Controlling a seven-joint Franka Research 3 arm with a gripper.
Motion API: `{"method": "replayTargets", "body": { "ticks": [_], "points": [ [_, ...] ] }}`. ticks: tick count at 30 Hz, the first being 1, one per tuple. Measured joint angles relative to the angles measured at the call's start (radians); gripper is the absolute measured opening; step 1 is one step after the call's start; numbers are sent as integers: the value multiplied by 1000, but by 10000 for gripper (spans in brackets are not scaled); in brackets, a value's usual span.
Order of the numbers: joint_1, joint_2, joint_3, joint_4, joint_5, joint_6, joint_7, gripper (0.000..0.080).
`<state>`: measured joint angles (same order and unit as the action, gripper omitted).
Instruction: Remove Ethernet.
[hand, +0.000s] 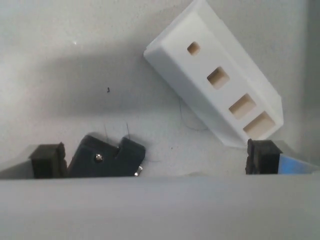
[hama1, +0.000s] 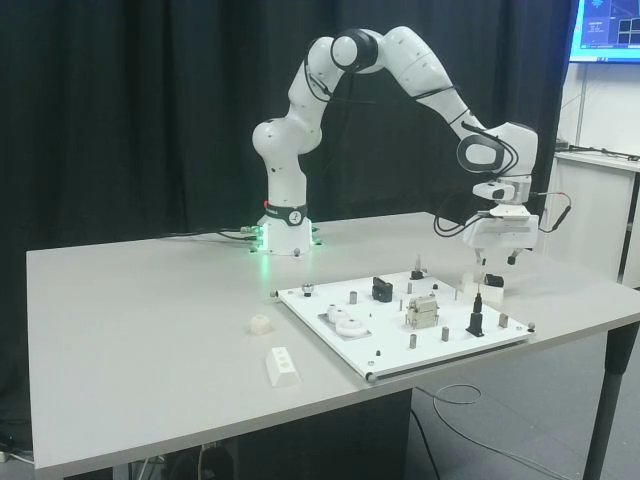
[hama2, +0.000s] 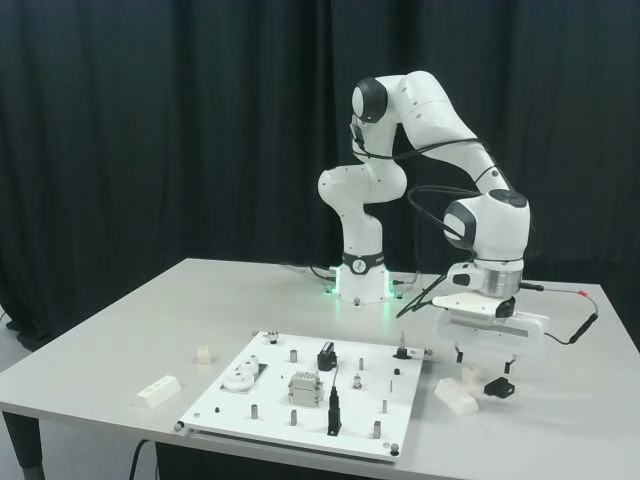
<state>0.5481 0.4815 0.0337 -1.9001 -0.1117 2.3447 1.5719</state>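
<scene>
Wrist view: we see the fingers (hand: 153, 159) spread wide, holding nothing; a black Ethernet plug (hand: 106, 157) lies between them, near a white socket block (hand: 220, 80).
First room view: our gripper hovers beside the white board (hama1: 400, 335).
Second room view: plug and block rest on the grey bench (hama2: 560, 420).

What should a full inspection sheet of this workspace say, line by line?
Surface: grey table carrying a white board of small fixtures.
Job's things: white socket block and black plug-like part lie apart on the table, off the board.
Clutter: white block and small white piece beside the board.
Grippers: gripper open, above both job's things, holding nothing.
Cables: black cable loops from the wrist.
Surroundings: black curtain; second table.
</scene>
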Motion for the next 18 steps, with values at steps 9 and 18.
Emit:
{"method": "replayTargets", "body": {
  "ticks": [9, 18],
  "points": [
    [0, 0, -3, 3, -10, -2, 0, 800],
    [0, 0, -8, 3, -19, -2, 5, 800]
  ]
}}
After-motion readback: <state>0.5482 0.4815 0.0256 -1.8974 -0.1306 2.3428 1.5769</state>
